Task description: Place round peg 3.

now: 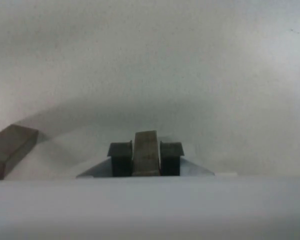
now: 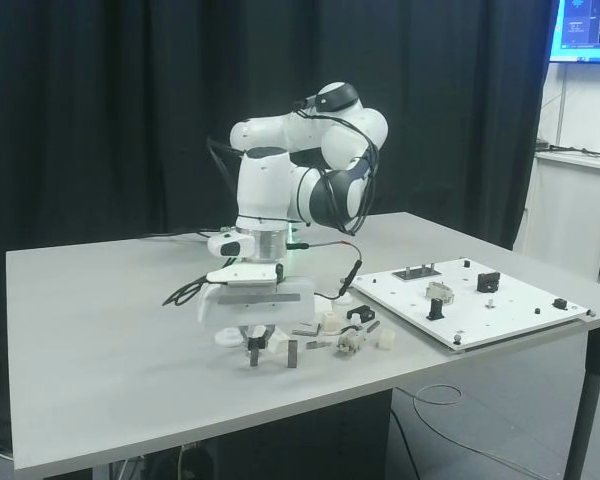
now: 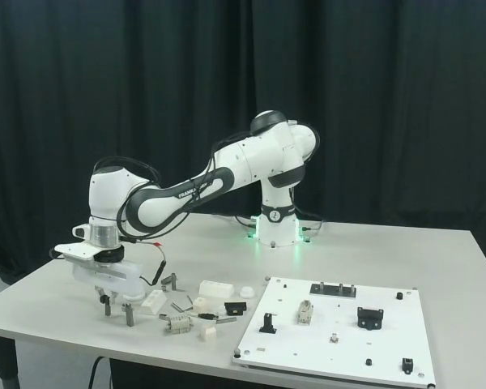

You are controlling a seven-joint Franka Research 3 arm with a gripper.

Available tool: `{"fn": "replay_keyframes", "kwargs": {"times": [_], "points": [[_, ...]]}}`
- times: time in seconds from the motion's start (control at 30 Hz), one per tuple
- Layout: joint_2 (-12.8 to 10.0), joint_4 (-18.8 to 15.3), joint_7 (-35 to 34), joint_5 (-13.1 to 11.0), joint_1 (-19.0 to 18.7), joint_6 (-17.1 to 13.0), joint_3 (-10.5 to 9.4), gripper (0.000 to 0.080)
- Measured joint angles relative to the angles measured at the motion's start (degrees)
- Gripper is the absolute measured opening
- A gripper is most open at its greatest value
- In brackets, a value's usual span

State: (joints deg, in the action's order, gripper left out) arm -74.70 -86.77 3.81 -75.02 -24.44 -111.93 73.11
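- Between the black fingertips in the wrist view, the pincer (image 1: 146, 159) is clamped on a small upright peg (image 1: 146, 152); it looks rigid, light and smooth, held at its upper end.
- First room view: grey table (image 2: 100, 330) beneath the pincer, loose parts just beside it.
- Second room view: white board (image 3: 340, 332) lies well apart; black curtains (image 3: 105, 81) behind.

White board (image 3: 340, 340) on grey table (image 3: 462, 267); black curtain (image 3: 389, 105) behind.
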Motion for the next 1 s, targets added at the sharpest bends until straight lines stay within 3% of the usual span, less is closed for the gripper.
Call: {"fn": "replay_keyframes", "kwargs": {"times": [0.43, 1.0], "points": [[0.0, 0.22, -0.31, 0.06, 0.64, 1.09, -1.0, 0.0113], [0.42, 1.07, -0.65, 1.11, 0.64, 2.32, -0.29, 0.0113]]}}
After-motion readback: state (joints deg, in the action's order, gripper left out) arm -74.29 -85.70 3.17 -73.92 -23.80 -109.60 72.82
